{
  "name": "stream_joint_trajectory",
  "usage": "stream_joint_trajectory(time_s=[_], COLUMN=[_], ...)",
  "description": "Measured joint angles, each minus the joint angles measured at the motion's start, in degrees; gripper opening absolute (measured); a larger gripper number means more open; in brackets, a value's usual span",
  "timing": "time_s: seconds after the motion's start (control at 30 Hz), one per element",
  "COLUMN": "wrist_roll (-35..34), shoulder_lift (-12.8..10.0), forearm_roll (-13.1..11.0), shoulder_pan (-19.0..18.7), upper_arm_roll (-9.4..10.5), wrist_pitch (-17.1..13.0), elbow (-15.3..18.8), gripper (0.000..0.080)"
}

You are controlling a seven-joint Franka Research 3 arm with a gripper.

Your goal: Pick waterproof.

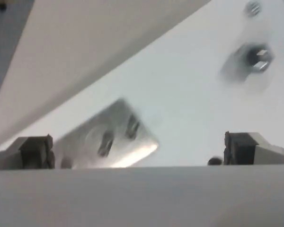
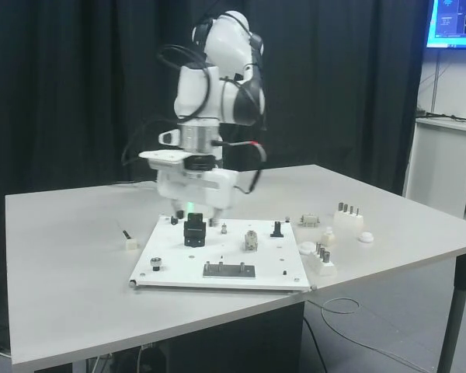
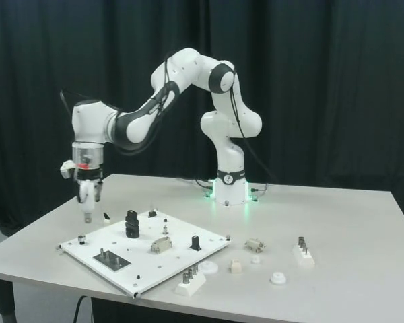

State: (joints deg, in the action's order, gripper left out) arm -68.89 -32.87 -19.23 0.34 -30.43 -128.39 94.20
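While bolted to the grey tabletop (image 2: 62, 256) (image 3: 350, 222), bends as a white arm (image 2: 217, 93) (image 3: 188, 67) with elbow high and wrist pointing straight down. Hangs above the edge of the white board (image 2: 217, 252) (image 3: 141, 266) that lies flat on the tabletop. Ends in a claw (image 1: 138, 151) (image 2: 193, 211) (image 3: 87, 205), released, fingertips spread wide, gripping nothing. Hovers clear of the board, near a black block (image 2: 194, 231) (image 3: 131, 225) standing upright on it. Looks down in the wrist view on a metal plate (image 1: 109, 142) and a bolt head (image 1: 255, 56) on the board. Cannot tell which small piece is the waterproof; not in the claw. Lying alone on the tabletop just beside the board: one small part (image 2: 129, 242) (image 3: 106, 217).
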Motion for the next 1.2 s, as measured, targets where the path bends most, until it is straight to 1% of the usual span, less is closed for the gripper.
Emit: stream_joint_trajectory(time_s=[0.13, 0.33, 0.63, 0.8, 1.0, 1.1, 1.2], wrist_roll=[1.31, 3.3, 2.81, -1.17, -8.07, -12.09, -16.72], shoulder_lift=[0.9, 2.62, 5.94, 8.02, 10.15, 10.9, 11.37], forearm_roll=[0.02, 0.28, 1.01, 1.21, 2.38, 3.56, 5.37], shoulder_pan=[-2.53, -6.22, -11.14, -13.75, -17.34, -19.14, -20.79], upper_arm_roll=[0.02, 0.02, 0.01, 0.0, -0.01, 0.0, 0.0], wrist_pitch=[0.59, 0.7, 0.69, 0.67, 0.5, 0.34, 0.32], elbow=[1.18, 3.67, 7.76, 10.0, 11.92, 12.44, 12.56], gripper=[0.08, 0.08, 0.08, 0.08, 0.08, 0.08, 0.08])
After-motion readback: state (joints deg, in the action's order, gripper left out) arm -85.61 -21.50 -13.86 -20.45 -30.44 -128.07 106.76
